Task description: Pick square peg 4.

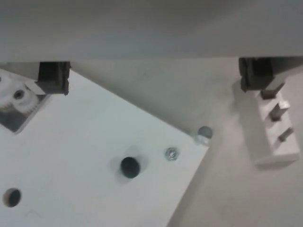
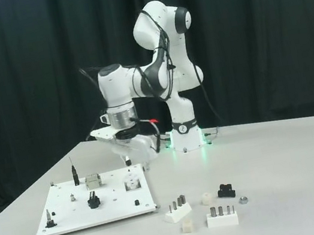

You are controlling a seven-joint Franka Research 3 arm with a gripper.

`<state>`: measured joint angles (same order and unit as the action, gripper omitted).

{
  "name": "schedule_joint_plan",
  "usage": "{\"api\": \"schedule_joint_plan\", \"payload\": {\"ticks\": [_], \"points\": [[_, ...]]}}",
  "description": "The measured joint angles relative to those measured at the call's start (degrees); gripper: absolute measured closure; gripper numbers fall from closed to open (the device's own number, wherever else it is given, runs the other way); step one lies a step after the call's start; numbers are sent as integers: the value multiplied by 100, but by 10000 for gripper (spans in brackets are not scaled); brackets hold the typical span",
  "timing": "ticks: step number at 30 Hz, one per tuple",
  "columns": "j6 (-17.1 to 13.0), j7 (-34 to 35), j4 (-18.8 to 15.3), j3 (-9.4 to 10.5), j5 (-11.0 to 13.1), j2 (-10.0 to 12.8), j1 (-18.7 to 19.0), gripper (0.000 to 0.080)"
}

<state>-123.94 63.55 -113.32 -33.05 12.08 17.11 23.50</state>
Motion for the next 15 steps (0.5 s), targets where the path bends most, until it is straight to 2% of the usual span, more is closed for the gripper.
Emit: {"api": "schedule_joint_plan", "payload": {"ticks": [8, 15], "points": [[-374, -414, -244, 77, -25, -81, 207, 3], [-1102, -503, -480, 331, 167, -80, 275, 3]]}}
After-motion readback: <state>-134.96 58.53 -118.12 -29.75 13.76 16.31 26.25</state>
